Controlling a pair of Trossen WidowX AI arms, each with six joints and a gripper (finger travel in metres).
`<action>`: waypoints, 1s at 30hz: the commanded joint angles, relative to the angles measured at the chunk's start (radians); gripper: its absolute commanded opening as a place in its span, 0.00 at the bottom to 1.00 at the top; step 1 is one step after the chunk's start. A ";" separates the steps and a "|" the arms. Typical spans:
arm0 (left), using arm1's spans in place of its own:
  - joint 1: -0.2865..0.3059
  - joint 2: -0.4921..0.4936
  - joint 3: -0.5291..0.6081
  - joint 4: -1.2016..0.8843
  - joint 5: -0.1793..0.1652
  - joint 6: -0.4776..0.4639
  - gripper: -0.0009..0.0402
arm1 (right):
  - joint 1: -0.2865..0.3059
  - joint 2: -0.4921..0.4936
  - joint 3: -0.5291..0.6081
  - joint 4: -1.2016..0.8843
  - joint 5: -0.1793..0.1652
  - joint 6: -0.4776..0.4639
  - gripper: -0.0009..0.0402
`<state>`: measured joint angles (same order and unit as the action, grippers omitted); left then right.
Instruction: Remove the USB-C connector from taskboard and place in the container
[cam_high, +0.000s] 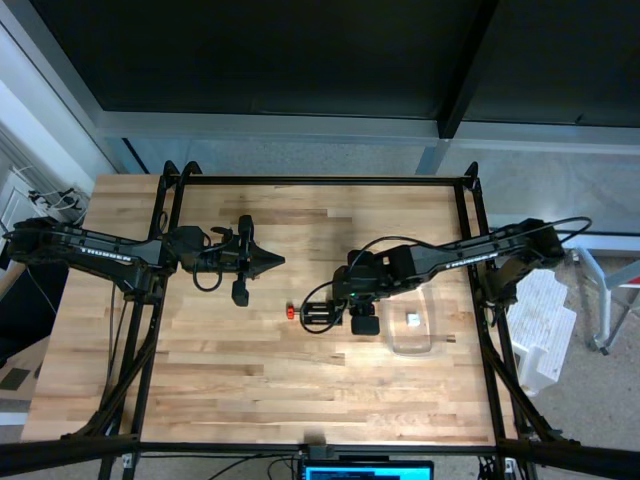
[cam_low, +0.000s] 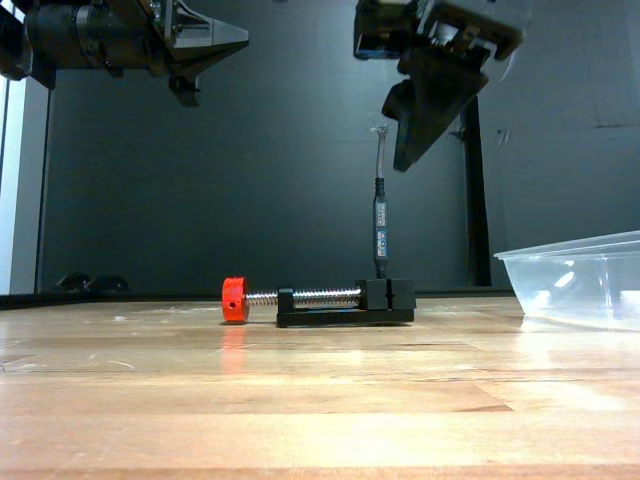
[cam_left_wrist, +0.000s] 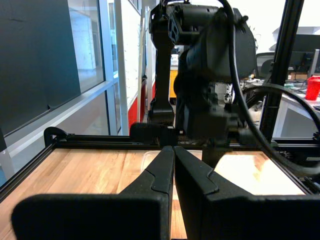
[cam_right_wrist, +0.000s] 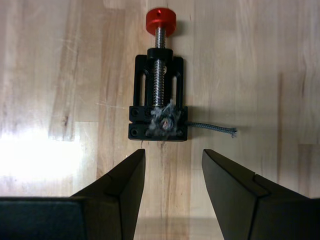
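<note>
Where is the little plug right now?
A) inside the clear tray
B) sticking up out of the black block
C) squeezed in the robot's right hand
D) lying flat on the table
B: the USB-C connector stands upright in the taskboard. The right hand hangs open above it, not closed on it, and the shut left hand hovers high off to the left.

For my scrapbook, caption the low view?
USB-C connector upright in the taskboard, right tool hovering above it, left tool parked high.
</note>
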<state>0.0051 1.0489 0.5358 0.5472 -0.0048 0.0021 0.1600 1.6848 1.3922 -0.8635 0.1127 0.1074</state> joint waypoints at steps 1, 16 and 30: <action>0.000 0.000 0.000 0.000 0.000 0.000 0.02 | 0.002 0.030 0.023 -0.015 0.000 0.005 0.41; 0.000 0.000 0.000 0.000 0.000 0.000 0.02 | 0.005 0.127 0.058 0.020 0.001 0.016 0.41; 0.000 0.000 0.000 0.000 0.000 0.000 0.02 | 0.004 0.145 0.055 0.046 0.000 0.014 0.33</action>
<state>0.0051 1.0489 0.5354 0.5472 -0.0048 0.0021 0.1638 1.8301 1.4479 -0.8173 0.1131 0.1215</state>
